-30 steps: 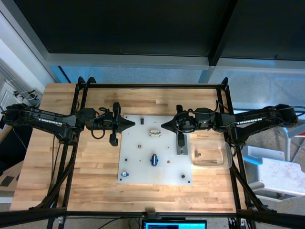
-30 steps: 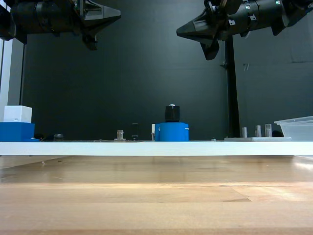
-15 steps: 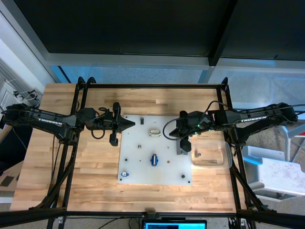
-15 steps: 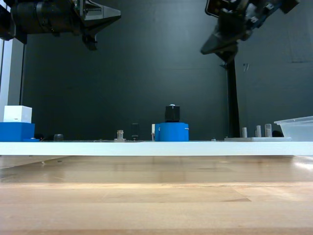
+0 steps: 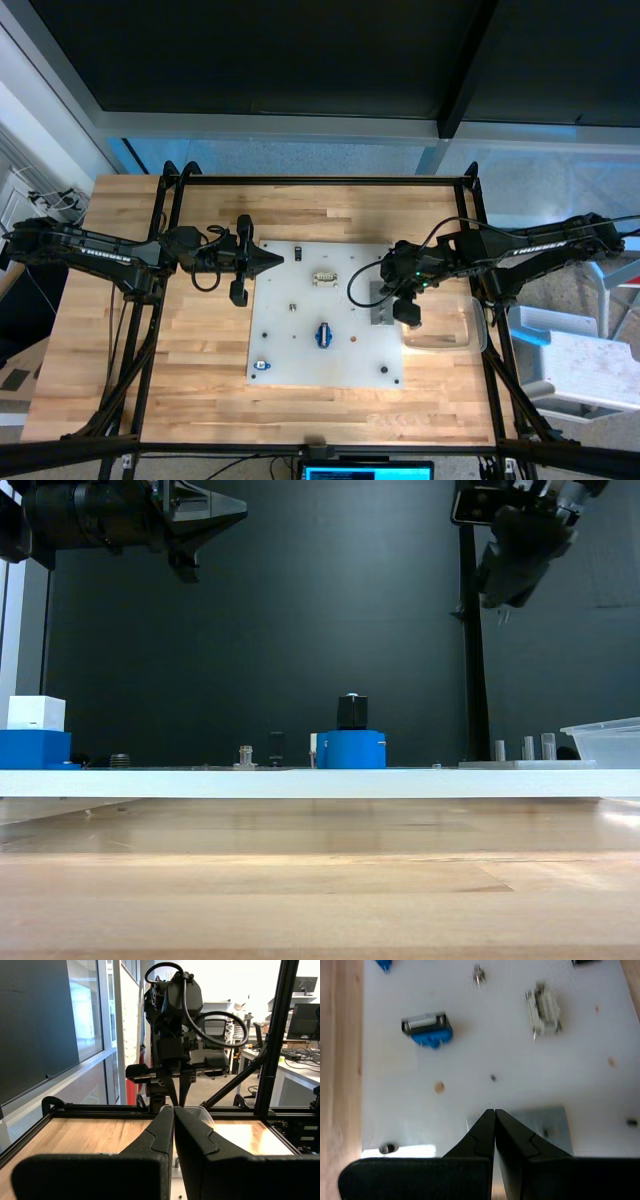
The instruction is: Pick the 16mm cylinder and place it in the taskboard
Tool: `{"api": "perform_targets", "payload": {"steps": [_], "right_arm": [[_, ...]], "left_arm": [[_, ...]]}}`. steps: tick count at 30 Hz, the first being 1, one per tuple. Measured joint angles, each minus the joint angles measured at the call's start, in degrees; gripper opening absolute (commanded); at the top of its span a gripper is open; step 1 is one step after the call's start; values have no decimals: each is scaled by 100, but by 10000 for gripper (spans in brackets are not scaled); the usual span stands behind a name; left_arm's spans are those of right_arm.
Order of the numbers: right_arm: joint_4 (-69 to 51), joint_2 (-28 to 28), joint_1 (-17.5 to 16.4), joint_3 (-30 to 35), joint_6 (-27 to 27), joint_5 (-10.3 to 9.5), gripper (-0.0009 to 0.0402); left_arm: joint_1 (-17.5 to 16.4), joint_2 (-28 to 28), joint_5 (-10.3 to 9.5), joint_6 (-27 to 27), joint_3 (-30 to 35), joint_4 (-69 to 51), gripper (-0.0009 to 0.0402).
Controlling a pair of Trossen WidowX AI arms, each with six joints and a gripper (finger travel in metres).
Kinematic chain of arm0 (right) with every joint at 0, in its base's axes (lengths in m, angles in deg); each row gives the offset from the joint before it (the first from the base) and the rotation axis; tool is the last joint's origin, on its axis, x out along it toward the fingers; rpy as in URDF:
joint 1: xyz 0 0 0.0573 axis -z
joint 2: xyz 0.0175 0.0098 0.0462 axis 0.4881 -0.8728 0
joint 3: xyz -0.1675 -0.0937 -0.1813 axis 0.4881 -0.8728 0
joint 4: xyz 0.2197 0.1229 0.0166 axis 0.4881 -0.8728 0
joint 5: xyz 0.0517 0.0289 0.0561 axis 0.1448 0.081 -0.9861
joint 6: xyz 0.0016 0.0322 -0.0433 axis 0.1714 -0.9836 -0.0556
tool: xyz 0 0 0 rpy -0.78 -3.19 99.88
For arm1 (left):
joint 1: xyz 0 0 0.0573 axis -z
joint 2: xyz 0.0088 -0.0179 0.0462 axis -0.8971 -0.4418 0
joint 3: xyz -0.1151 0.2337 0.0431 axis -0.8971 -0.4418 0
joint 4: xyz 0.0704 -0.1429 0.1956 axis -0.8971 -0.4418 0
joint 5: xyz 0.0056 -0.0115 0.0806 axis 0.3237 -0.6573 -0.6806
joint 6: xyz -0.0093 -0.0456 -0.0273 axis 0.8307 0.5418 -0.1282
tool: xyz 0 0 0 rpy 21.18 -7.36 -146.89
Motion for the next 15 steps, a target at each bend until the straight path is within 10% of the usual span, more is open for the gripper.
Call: {"api": "perform_targets", "payload": {"steps": [15], "right_arm": [[-1434,0,-678,13,-409,-15,0]], "left_arm": [[0,2,0,0,0,0,0]]}}
